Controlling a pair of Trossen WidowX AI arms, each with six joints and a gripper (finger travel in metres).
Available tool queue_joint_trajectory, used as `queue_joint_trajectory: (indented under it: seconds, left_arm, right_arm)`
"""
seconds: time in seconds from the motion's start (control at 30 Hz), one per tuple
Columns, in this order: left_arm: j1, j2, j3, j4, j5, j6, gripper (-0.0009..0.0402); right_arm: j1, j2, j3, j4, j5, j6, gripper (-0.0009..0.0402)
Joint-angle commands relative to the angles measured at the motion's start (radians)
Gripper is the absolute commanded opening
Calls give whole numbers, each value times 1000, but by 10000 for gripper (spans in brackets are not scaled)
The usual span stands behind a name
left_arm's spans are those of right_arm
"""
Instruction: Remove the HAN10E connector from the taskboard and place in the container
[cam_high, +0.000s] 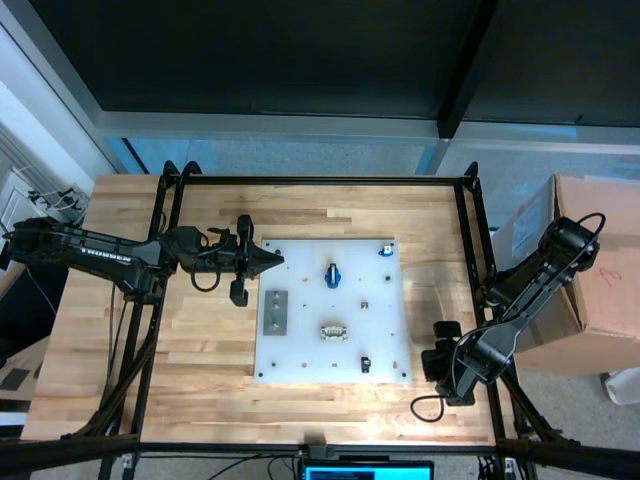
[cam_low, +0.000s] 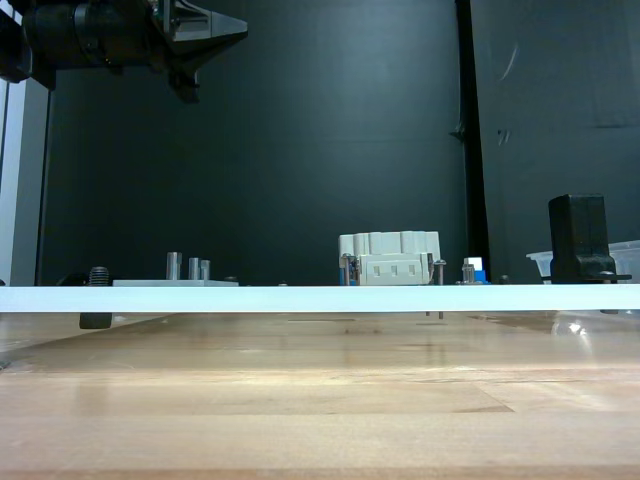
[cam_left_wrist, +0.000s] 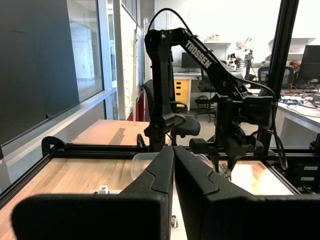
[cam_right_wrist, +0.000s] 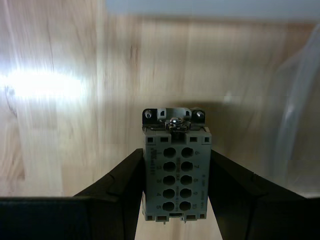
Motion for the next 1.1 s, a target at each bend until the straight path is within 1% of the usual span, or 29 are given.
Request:
queue_joint_trajectory:
  seconds: [0.03, 0.27, 0.37, 0.5, 0.7, 0.93, 1.1]
  left_arm:
    - [0, 0, 0, 0, 0, 0, 0]
    - [0, 0, 0, 0, 0, 0, 0]
    - [0, 0, 0, 0, 0, 0, 0]
    - [0, 0, 0, 0, 0, 0, 0]
    - [0, 0, 0, 0, 0, 0, 0]
    - [0, 0, 0, 0, 0, 0, 0]
    - [0, 0, 0, 0, 0, 0, 0]
  right_arm:
    - [2, 0, -8, 0, -12, 8, 85]
    - [2, 0, -10, 0, -1, 17, 172]
    - [2, 0, -10, 3, -2, 21, 199]
    - [2, 0, -8, 3, -5, 24, 224]
    - [2, -13, 32, -49, -6, 24, 241]
    - [3, -67, 123, -170, -9, 69, 241]
    - [6, -84, 214, -290, -9, 95, 240]
